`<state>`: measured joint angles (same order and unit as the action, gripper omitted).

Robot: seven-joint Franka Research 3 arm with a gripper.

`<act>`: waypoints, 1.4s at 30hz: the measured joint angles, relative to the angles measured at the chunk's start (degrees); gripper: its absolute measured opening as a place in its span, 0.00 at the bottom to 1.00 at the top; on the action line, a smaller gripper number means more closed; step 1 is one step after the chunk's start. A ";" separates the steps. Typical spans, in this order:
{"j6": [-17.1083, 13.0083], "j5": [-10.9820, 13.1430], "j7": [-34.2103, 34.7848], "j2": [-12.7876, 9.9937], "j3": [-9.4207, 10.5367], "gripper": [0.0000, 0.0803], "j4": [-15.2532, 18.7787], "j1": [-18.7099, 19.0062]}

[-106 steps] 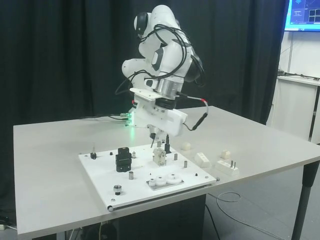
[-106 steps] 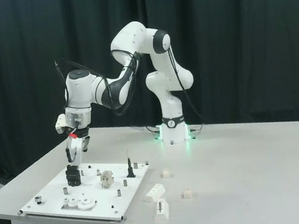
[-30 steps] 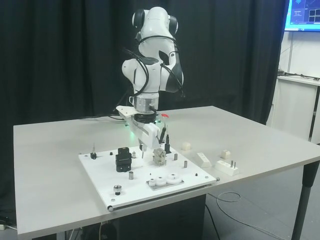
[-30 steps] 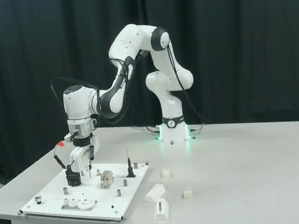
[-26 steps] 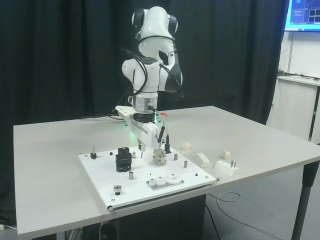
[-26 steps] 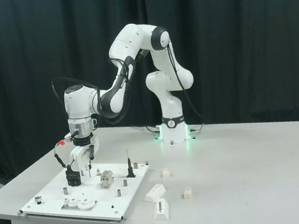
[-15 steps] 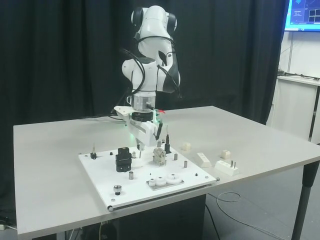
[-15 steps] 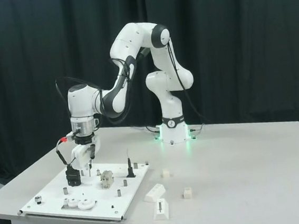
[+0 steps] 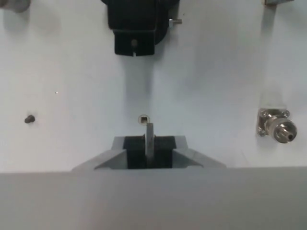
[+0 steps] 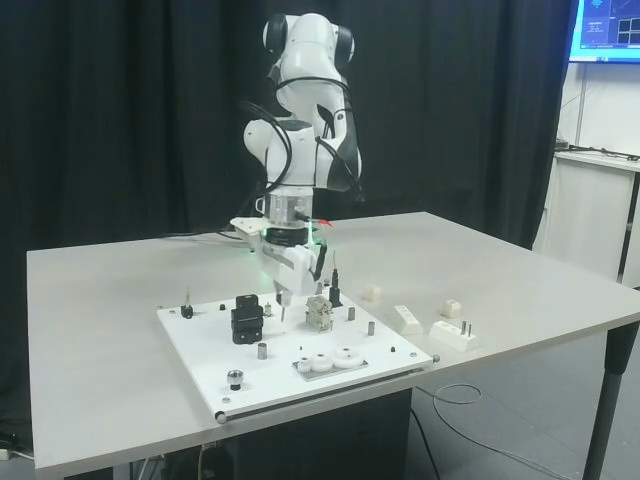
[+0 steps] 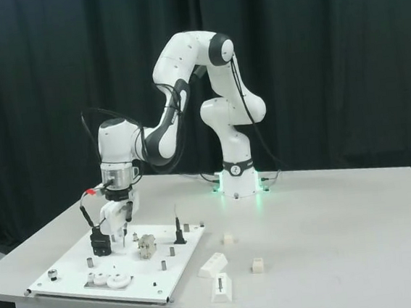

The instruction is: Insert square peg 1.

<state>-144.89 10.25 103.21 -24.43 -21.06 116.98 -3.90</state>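
My gripper (image 9: pixel 149 155) is shut on a thin grey square peg (image 9: pixel 149 136) that points down at the white board (image 9: pixel 216 76). In the wrist view the peg's tip hangs just beside a small square hole (image 9: pixel 143 120) in the board, not in it. From the first room view the gripper (image 10: pixel 283 300) hovers low over the board (image 10: pixel 200 345), between the black block (image 10: pixel 246 318) and a metal fixture (image 10: pixel 319 312). The second room view shows the gripper (image 11: pixel 123 233) right beside the black block (image 11: pixel 100 242).
On the board stand white gears (image 10: pixel 330 360), a black upright pin (image 10: pixel 335 285), a metal connector (image 9: pixel 277 127), a small black screw (image 9: pixel 29 119) and several short posts. White blocks (image 10: pixel 405 318) (image 10: pixel 455 332) lie on the grey table (image 10: pixel 100 300) beside the board.
The wrist has turned and come down over the board since 3.5 s ago. In the last second the gripper has crept sideways a little, away from the black block, still holding the peg.
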 joint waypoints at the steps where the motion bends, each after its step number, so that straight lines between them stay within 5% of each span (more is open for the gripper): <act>1: -0.12 0.11 0.00 -0.07 0.01 0.04 0.01 0.00; 42: -1.24 1.46 0.00 -2.10 0.27 0.04 -1.00 -0.02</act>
<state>-146.13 11.71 103.21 -26.53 -20.79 115.98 -3.93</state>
